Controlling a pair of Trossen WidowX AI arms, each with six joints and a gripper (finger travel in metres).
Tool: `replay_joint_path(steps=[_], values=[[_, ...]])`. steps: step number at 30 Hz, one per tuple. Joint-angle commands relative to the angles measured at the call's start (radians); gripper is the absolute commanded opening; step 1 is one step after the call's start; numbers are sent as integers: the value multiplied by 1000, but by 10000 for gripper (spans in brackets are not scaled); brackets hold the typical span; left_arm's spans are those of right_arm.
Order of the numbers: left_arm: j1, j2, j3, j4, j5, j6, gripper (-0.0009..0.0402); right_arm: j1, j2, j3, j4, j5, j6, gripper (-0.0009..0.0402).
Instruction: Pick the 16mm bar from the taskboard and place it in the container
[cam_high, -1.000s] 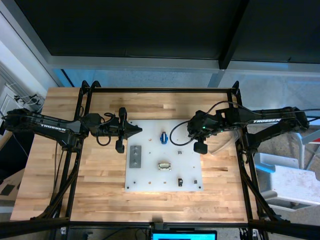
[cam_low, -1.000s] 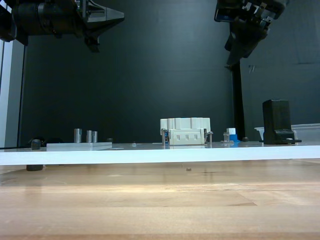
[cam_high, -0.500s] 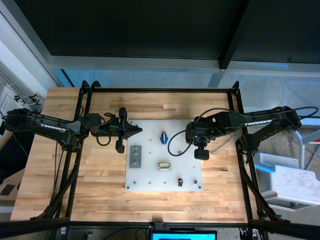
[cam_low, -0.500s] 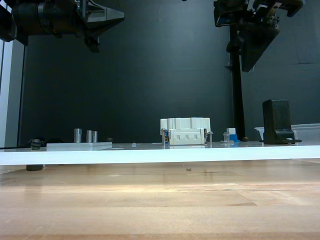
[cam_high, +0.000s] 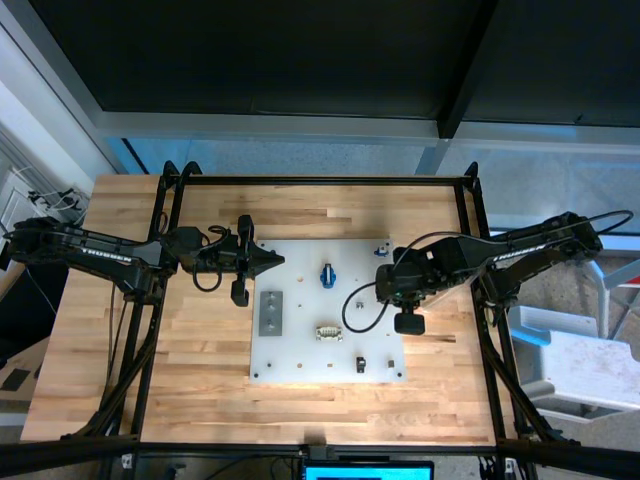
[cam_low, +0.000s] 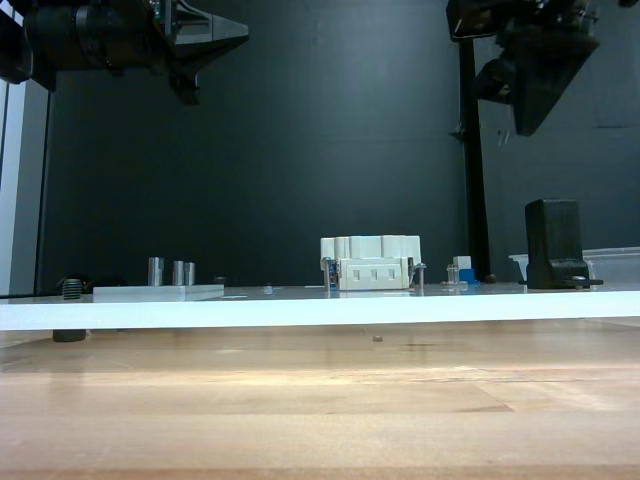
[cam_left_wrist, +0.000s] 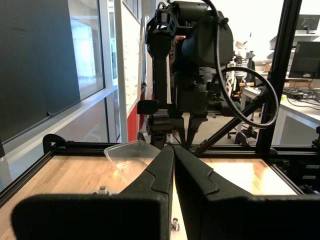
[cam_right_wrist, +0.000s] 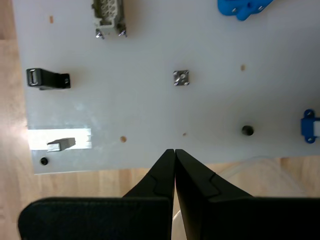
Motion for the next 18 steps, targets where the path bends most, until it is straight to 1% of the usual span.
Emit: replay_joint_path(steps=[1, 4, 9, 18], values=[[0, 0, 0, 0, 0, 0, 0, 27, 11, -2, -10, -2, 28, 0], [0, 0, 0, 0, 0, 0, 0, 58, 13, -2, -9, -1, 45, 0], [0, 0, 0, 0, 0, 0, 0, 96, 28, -2, -9, -7, 84, 0], [0, 0, 0, 0, 0, 0, 0, 167, 60, -2, -5, -6, 148, 0]])
